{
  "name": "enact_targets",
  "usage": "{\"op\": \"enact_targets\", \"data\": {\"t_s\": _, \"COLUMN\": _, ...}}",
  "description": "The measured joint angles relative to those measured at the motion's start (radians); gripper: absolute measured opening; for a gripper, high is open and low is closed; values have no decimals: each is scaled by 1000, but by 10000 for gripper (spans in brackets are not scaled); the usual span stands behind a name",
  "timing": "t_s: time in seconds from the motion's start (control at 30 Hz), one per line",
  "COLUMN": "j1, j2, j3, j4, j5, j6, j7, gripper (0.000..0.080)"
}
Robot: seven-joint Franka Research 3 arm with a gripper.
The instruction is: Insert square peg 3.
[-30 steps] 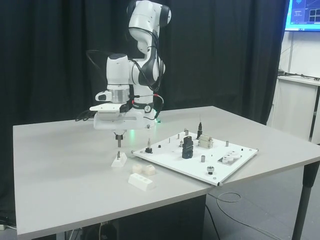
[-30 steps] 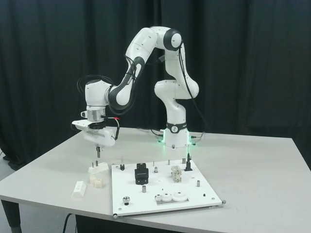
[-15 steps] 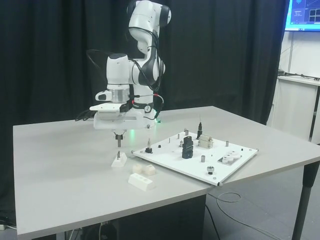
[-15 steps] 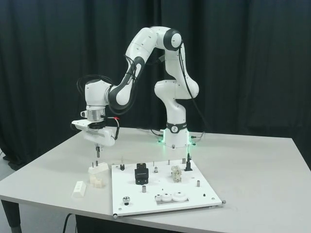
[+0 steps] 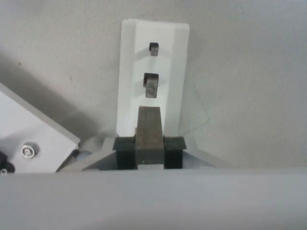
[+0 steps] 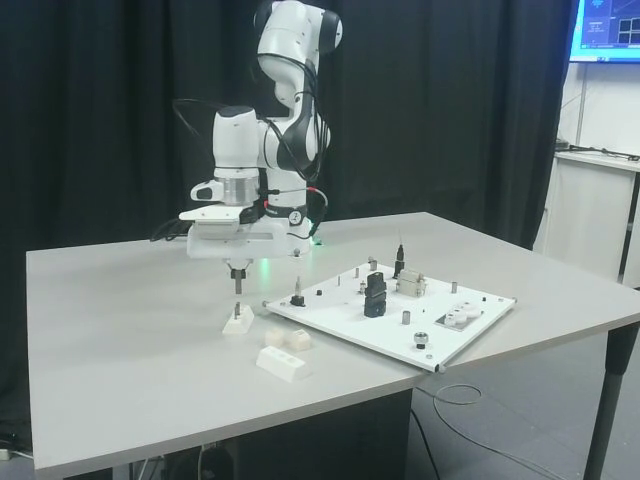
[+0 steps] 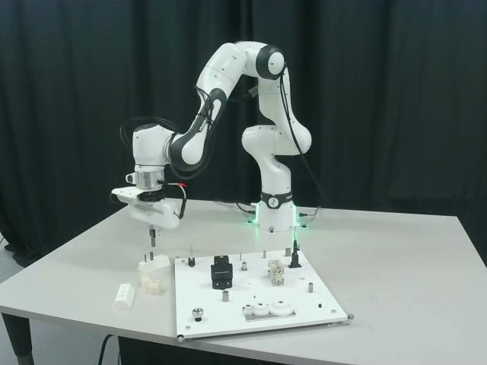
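Observation:
My gripper (image 5: 149, 152) is shut on a grey square peg (image 5: 149, 128), which hangs upright from the black fingers (image 5: 124, 152). Directly below it lies a white holder block (image 5: 170, 57) with two small dark square pegs or holes (image 5: 151, 85) in a row. In the first room view the gripper (image 6: 236, 272) holds the peg (image 6: 237, 284) a short way above the holder block (image 6: 237, 322), apart from it. The second room view shows the same: the gripper (image 7: 153, 229), the peg (image 7: 153, 237) and the block (image 7: 152, 264) below.
A white assembly board (image 6: 455, 340) with several small parts lies to the right of the holder, its corner (image 5: 33, 139) close by. Two more white blocks (image 6: 290, 338) (image 6: 280, 364) rest nearer the table's front edge. A green light glows at the arm's base (image 7: 255, 220).
The gripper with the peg has risen very slightly above the holder block. Nothing else has moved.

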Motion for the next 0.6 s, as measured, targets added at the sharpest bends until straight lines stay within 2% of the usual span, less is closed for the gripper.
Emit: {"op": "enact_targets", "data": {"t_s": 0.6, "j1": 5, "j2": -1, "j3": 1, "j4": 7, "j5": -3, "j6": 0, "j7": -28, "gripper": 114}}
